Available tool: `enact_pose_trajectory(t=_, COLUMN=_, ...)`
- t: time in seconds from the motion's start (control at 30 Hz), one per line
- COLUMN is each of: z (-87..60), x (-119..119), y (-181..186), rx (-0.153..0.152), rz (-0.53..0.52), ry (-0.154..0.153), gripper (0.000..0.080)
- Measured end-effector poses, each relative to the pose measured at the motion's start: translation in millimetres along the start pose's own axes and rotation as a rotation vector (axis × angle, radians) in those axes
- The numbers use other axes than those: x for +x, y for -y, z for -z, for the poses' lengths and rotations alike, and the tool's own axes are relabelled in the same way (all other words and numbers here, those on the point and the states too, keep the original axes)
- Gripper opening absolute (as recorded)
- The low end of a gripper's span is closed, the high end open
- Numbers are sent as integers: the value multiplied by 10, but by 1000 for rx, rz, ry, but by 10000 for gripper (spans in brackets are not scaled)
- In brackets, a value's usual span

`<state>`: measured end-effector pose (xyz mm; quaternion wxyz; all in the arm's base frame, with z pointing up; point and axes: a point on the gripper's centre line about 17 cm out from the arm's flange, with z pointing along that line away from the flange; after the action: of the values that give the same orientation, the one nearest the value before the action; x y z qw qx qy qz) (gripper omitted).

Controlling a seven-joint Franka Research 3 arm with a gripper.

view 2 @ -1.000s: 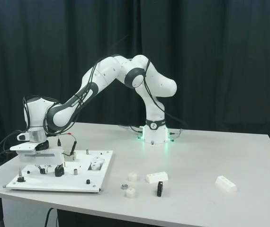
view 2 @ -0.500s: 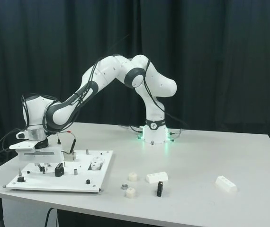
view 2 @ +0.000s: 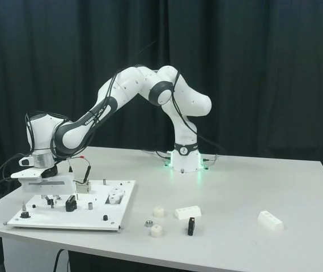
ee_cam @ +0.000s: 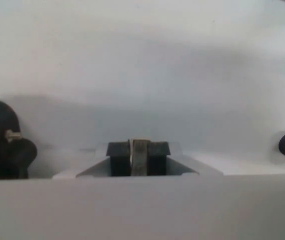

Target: Remove square peg 2.

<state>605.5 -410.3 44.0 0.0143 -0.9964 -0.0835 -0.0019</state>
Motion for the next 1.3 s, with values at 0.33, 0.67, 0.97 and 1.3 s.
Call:
enact_pose_trajectory(t=0.33, z=0, x=-2, y=-2, rx=0, rz=-14, ry=0, gripper=65)
enact_pose_trajectory(t=0.67, z=-1, x=0, y=-1, rx=1, rz=-40, ry=-1, gripper=65)
enact_pose_trajectory(t=0.97, z=-1, x=2, y=-1, rx=1, rz=-32, ry=-2, gripper=65)
enact_pose_trajectory(t=1.3, z=-1, x=3, y=4, rx=2, rz=33, ry=-1, gripper=65)
